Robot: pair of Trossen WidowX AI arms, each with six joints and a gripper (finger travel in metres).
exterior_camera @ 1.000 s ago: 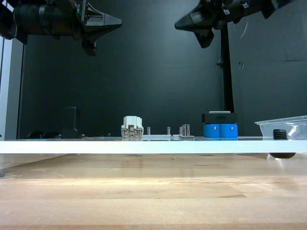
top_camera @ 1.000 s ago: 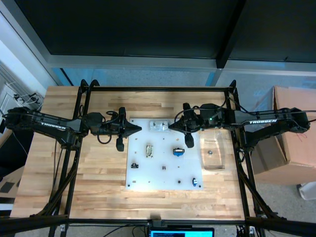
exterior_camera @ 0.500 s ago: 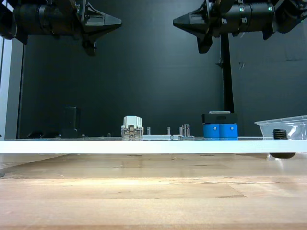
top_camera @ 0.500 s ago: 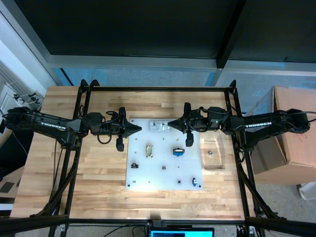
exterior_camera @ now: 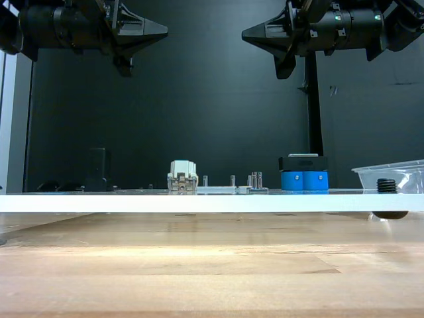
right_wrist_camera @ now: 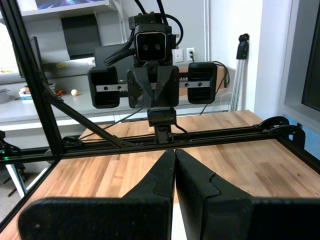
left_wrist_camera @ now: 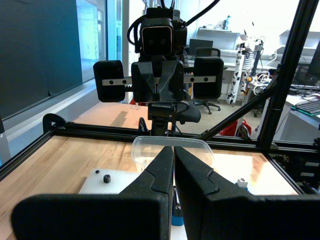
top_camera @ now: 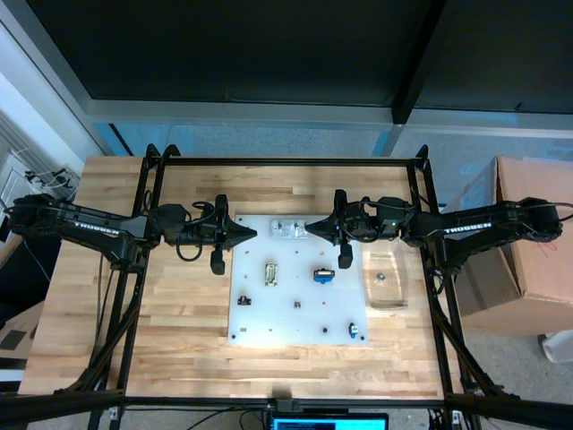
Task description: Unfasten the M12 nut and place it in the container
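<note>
The small nut (top_camera: pixel 382 277), lying free in the container (top_camera: pixel 388 305), seems light, hard and slippery, best pinched across its flats, while the left gripper (top_camera: pixel 254 234) and the right gripper (top_camera: pixel 309 227) hover clenched and empty over the board (top_camera: pixel 269 322).

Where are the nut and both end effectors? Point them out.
M12 nut (top_camera: pixel 381 277), high view: its top face, lying free in the container (top_camera: pixel 403 288).
left end effector (exterior_camera: pixel 165 28), low view: shut fingertips, high at left.
right end effector (exterior_camera: pixel 244 32), low view: shut fingertips, high at right.
</note>
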